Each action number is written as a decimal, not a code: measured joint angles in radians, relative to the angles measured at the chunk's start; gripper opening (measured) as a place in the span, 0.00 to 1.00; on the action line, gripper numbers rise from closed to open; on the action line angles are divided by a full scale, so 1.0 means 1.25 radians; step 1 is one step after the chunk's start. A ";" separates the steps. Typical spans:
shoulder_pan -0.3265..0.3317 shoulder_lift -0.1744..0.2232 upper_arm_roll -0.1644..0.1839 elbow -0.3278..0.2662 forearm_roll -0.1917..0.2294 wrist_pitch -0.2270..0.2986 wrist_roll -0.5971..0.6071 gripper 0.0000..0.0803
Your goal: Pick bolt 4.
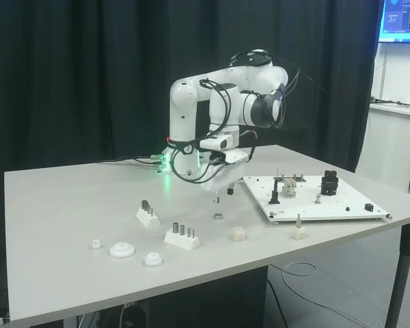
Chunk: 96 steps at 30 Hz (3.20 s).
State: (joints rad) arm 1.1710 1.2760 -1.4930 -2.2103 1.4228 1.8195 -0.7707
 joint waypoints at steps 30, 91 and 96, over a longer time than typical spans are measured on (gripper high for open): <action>-0.033 0.011 0.061 0.039 -0.036 0.038 -0.235 1.00; -0.070 0.013 0.128 0.031 0.038 0.074 -0.273 1.00; -0.070 0.013 0.130 0.031 0.044 0.074 -0.273 1.00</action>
State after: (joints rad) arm 1.0834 1.2923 -1.3303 -2.1715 1.4780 1.9121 -1.1118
